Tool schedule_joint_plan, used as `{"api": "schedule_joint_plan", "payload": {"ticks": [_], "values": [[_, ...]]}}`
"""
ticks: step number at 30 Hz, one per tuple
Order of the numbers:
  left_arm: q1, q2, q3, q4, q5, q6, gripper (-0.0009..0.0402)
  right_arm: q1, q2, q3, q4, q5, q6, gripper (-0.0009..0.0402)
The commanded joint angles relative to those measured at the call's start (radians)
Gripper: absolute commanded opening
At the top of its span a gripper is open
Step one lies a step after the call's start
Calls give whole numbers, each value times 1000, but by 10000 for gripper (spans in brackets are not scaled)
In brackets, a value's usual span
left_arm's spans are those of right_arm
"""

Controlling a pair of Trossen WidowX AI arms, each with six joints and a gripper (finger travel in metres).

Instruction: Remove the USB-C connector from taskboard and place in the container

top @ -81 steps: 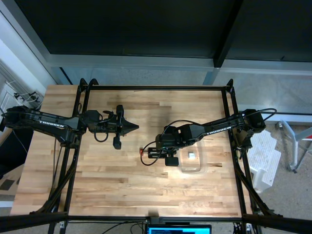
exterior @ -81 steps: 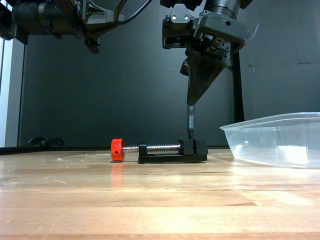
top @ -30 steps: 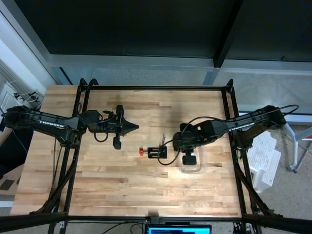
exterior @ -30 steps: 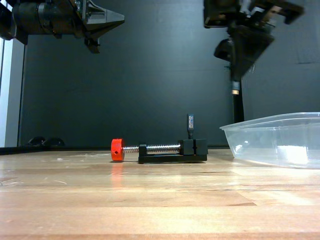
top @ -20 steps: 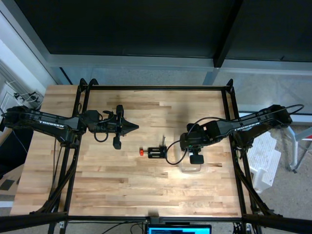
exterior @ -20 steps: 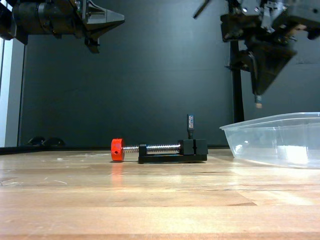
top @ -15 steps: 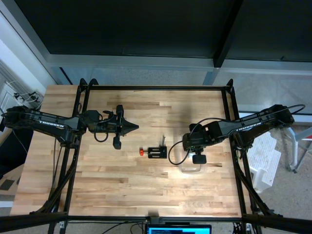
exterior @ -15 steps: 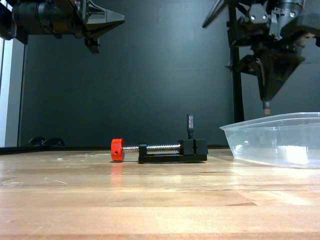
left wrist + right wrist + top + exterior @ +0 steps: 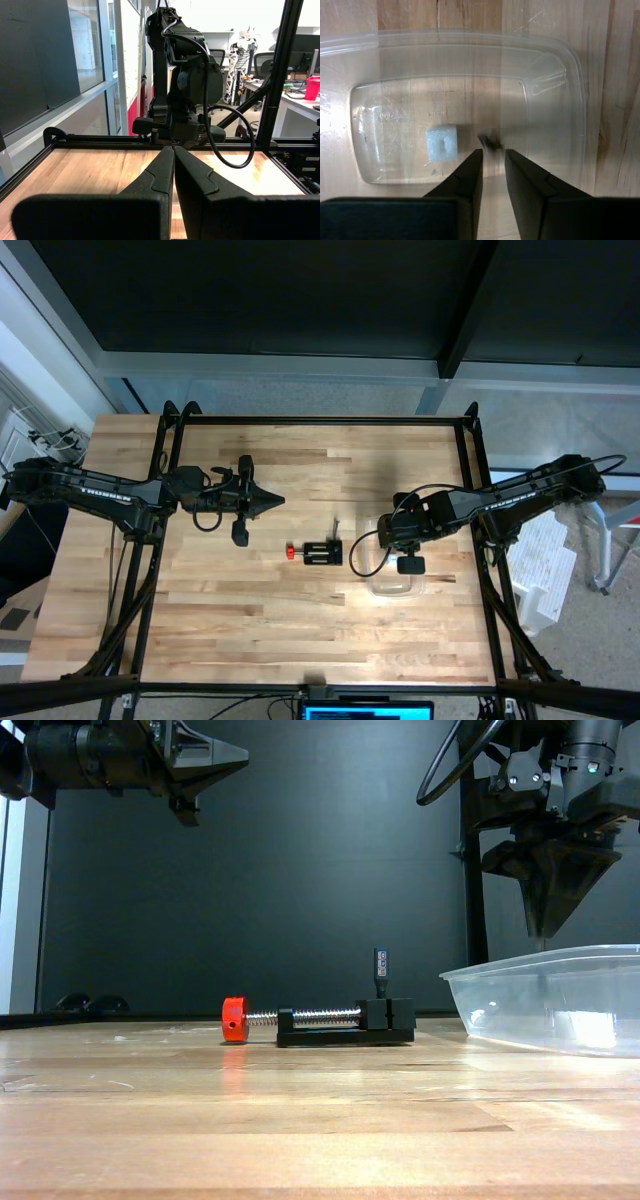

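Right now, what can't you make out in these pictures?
USB-C connector: right wrist view, just a dark smear past the open right gripper above the container; blur hides whether it has landed.
Container's contents: low view, the cloudy wall hides them, and the frame edge cuts the container off.
Taskboard: left wrist view, the shut left gripper, parked high at the left of the table, blocks it.

White foam square (image 9: 442, 143) — wooden table (image 9: 250, 620)

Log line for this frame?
right tool: open, over container | USB-C connector: blurred, off tool, over container floor beside white square piece | left tool: shut, parked aloft | taskboard: on table
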Motion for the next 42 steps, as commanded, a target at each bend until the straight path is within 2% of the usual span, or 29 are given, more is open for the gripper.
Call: {"api": "schedule_joint_plan", "payload": {"ticks": [1,12,21,27,35,40,42], "values": [[0,0,0,0,0,0,0,0,1,0,1,0,0,89],[0,0,0,0,0,0,0,3,-6,1,0,0,0,143],[0,0,0,0,0,0,0,2,-16,1,16,0,0,147],[0,0,0,0,0,0,0,-5,-84,1,124,-36,-11,107],[0,0,0,0,0,0,0,-30,-155,1,254,-72,-46,2],[0,0,0,0,0,0,0,-104,-163,1,347,-139,-91,1],[0,0,0,0,0,0,0,-122,-164,1,391,-139,-110,0]]}}
